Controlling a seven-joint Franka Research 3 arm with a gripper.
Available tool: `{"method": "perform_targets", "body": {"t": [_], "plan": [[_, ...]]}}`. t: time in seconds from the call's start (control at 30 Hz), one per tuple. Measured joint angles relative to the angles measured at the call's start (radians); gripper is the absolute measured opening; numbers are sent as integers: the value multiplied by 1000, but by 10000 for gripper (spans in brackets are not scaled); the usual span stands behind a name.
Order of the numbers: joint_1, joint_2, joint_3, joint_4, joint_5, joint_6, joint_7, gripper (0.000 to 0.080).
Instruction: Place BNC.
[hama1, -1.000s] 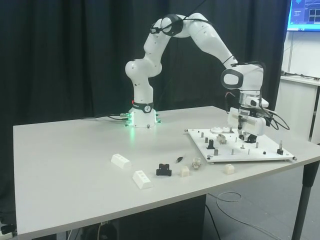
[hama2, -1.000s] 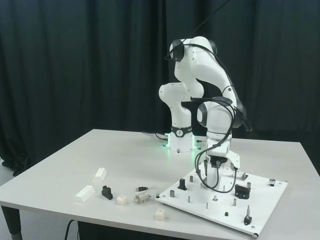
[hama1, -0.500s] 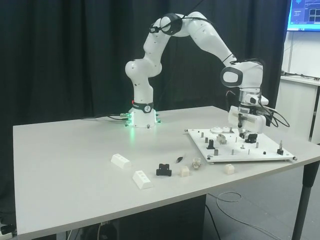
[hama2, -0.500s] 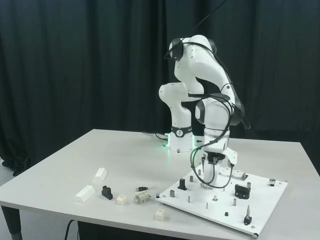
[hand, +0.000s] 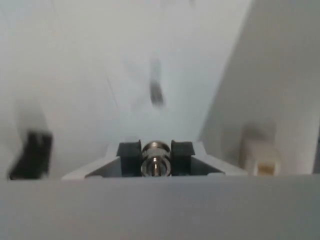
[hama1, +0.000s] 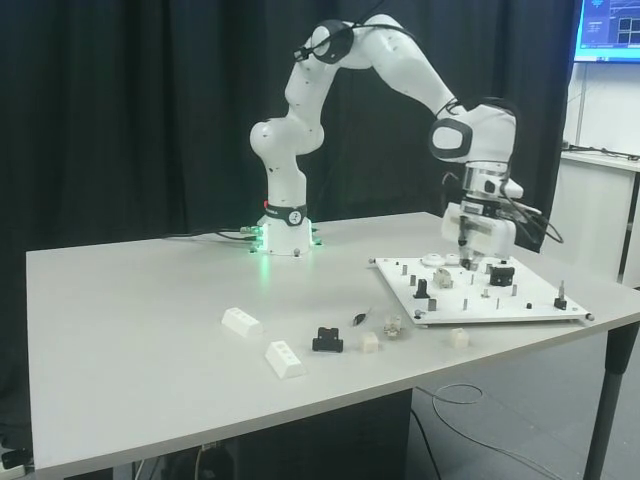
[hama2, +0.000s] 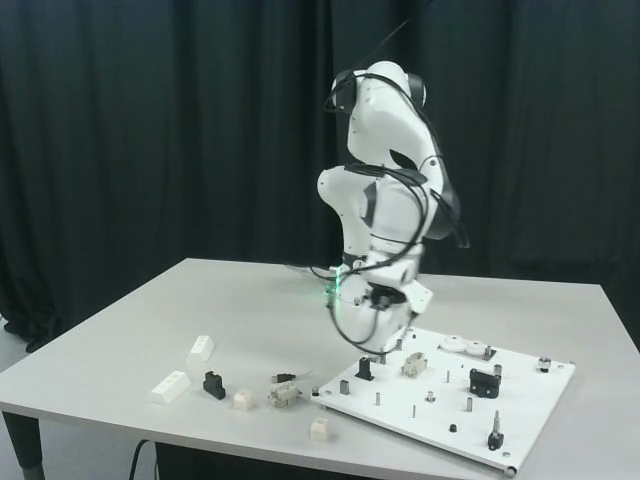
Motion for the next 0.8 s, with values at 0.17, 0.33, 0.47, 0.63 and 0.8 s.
{"method": "perform_targets", "body": {"t": [0.17,0.33,0.47,0.63,0.8], "plan": [[-54,-15,-3,-2,-38,-26,-9,120],[-121,-23,-2,-12,-55,-30,-30,120],[-179,-26,-1,-22,-59,-30,-74,120],[-252,-27,-1,-39,-59,-16,-129,120],[-320,-28,-1,-68,-55,21,-176,120]]}}
